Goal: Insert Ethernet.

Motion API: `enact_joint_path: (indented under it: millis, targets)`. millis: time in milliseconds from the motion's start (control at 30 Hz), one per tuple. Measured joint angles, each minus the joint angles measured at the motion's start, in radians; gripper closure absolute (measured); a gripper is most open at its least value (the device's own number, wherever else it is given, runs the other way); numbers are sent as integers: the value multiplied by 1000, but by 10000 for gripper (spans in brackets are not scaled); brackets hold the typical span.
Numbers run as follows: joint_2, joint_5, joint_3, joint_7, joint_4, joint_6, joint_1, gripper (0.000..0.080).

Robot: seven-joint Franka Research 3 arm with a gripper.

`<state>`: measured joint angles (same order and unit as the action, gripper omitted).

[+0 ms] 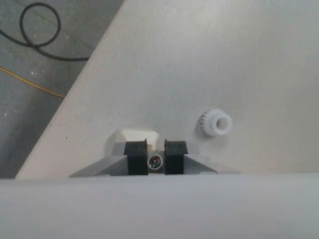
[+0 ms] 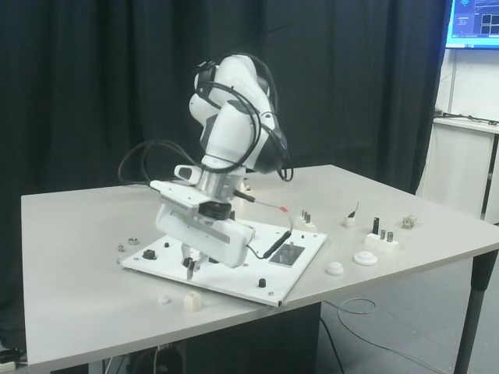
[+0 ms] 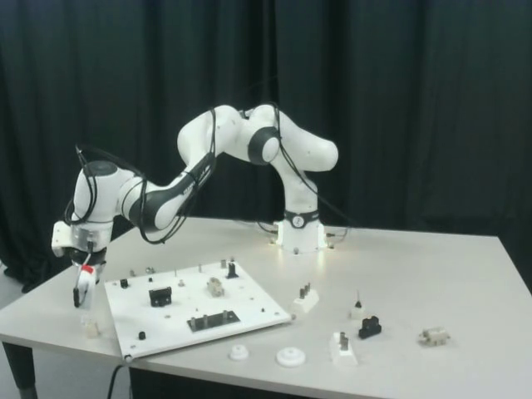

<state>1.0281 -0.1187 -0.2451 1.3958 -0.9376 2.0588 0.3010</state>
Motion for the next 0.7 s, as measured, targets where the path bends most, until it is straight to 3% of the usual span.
enact_joint_path:
  millis: [200, 700]
  targets:
    - [0, 0, 0, -10, 27, -30, 0, 735]
    - [0, 2, 1, -8, 37, -39, -1, 735]
